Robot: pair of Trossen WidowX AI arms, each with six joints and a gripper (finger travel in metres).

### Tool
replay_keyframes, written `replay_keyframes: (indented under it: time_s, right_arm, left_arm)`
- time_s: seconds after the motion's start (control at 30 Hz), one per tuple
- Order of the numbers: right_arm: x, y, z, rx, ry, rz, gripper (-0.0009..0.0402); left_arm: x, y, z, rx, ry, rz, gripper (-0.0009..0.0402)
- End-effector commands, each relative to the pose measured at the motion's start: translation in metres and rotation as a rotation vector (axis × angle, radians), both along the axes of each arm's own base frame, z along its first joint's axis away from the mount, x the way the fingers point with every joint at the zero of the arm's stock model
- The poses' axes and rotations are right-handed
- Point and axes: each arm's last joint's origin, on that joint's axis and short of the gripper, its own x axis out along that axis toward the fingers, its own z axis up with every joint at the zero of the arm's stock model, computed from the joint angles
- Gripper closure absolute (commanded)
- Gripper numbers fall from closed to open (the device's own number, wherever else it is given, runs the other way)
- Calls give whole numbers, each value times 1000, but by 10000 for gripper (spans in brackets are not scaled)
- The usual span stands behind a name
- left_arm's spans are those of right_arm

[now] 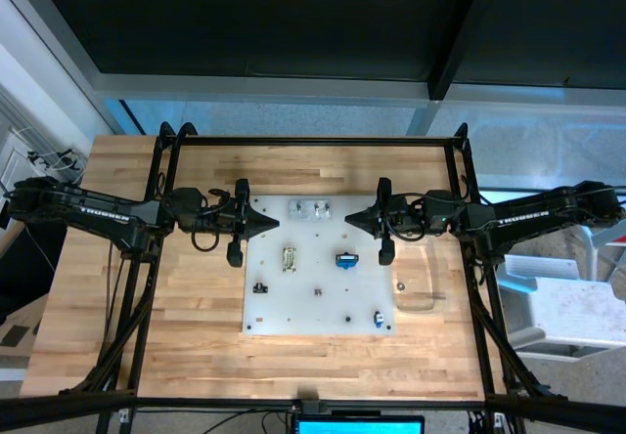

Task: Pick the M12 fastener and fasten on the M12 threads

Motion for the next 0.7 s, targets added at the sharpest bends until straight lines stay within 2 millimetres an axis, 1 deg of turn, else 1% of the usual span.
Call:
replay_keyframes:
  time_s: [0.03, 0.4, 0.47, 0.6, 0.7]
  right_arm:
    - [0, 1, 2, -25, -17, 6, 393]
    - [0, 1, 1, -25, -15, 7, 393]
    - [0, 1, 1, -37, -7, 31, 393]
    - [2, 2, -1, -62, 87, 41, 393]
    - [3, 4, 2, -85, 177, 110, 393]
  left_arm:
    - [0, 0, 0, 0, 0, 0, 393]
    - [0, 0, 0, 0, 0, 0, 393]
    - [0, 0, 0, 0, 0, 0, 393]
    - [0, 0, 0, 0, 0, 0, 393]
    - [0, 0, 0, 0, 0, 0, 393]
